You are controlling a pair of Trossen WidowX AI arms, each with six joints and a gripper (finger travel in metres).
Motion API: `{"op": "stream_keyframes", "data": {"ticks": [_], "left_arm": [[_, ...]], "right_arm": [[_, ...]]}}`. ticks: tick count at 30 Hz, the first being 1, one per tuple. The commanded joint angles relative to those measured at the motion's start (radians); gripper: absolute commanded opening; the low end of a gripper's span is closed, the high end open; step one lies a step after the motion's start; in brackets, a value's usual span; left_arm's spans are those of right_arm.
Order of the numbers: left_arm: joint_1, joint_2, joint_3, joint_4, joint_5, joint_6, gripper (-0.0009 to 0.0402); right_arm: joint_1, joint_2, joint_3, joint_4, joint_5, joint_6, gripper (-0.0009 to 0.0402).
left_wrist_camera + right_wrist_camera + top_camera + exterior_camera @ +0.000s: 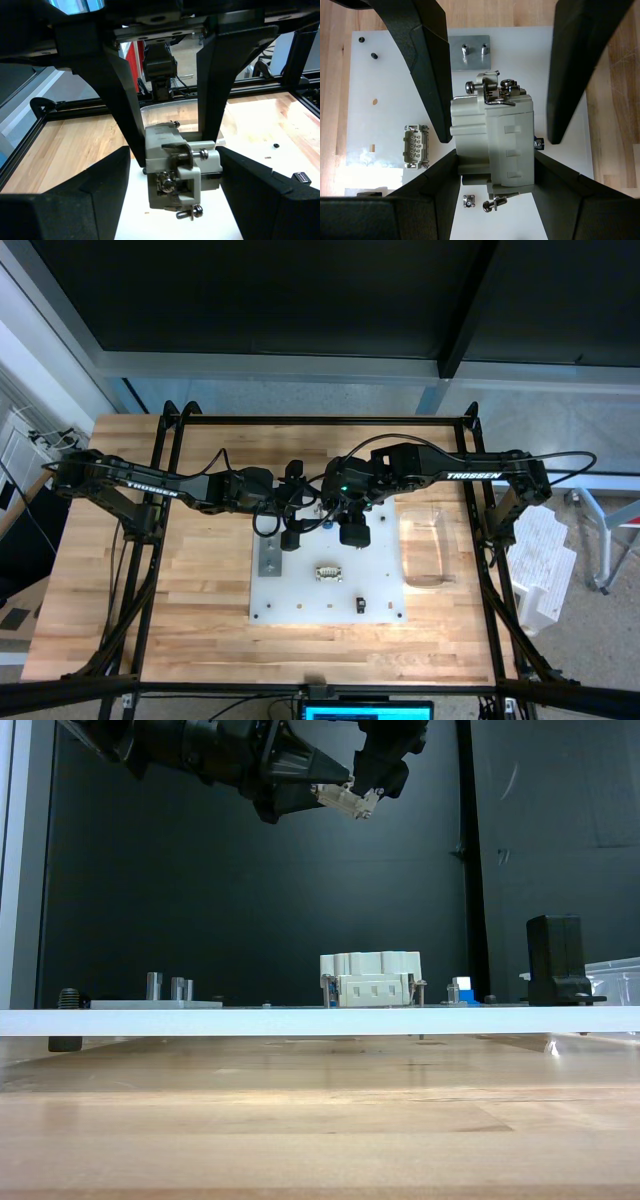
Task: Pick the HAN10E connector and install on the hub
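Wooden table (200, 610) carries the beige, metal-flanged socket hub (327, 572). High above it, I see my left claw (172, 150) clenching the pale grey-beige rectangular HAN10E connector (180, 175); my right claw (498, 136), spread wide, straddles it.

The left gripper (172, 150) grips a pale grey-beige rectangular HAN10E connector (172, 172) between its two black tapered fingers (122, 105), one pressed against each side. Silvery screws (165, 182) and a small metal clamp stick out of the connector's near end. Beneath it lies a flat white board (135, 220), set on a light wooden tabletop (70, 145) that is edged by a black metal frame (85, 104). Straight behind the connector stands a black boxy machine part (159, 65) with cables. A tiny black screw (275, 145) lies on the wood, well apart from the connector.
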Motion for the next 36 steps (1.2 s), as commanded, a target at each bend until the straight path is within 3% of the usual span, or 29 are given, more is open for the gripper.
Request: {"op": "stream_keyframes", "data": {"ticks": [1, 14, 23, 27, 36], "left_arm": [[0.0, 0.0, -0.001, 0.0, 0.003, 0.002, 0.021], [0.0, 0.0, -0.001, 0.0, 0.006, 0.002, 0.0141], [0.0, 0.0, 0.001, 0.0, 0.006, 0.029, 0.0125], [0.0, 0.0, 0.001, 0.0, 0.006, 0.031, 0.0124], [0.0, 0.0, 0.001, 0.002, 0.005, 0.047, 0.0124]], "right_arm": [[0.0, 0.0, 0.0, -0.001, 0.0, -0.001, 0.0149], [0.0, 0.0, 0.0, -0.002, 0.004, 0.002, 0.0149], [0.0, -0.002, 0.0, -0.002, 0.004, 0.0, 0.0153], [0.0, -0.011, 0.0, 0.0, 0.004, 0.003, 0.0183], [0.0, -0.029, 0.0, 0.0, 0.004, 0.008, 0.0291]]}}
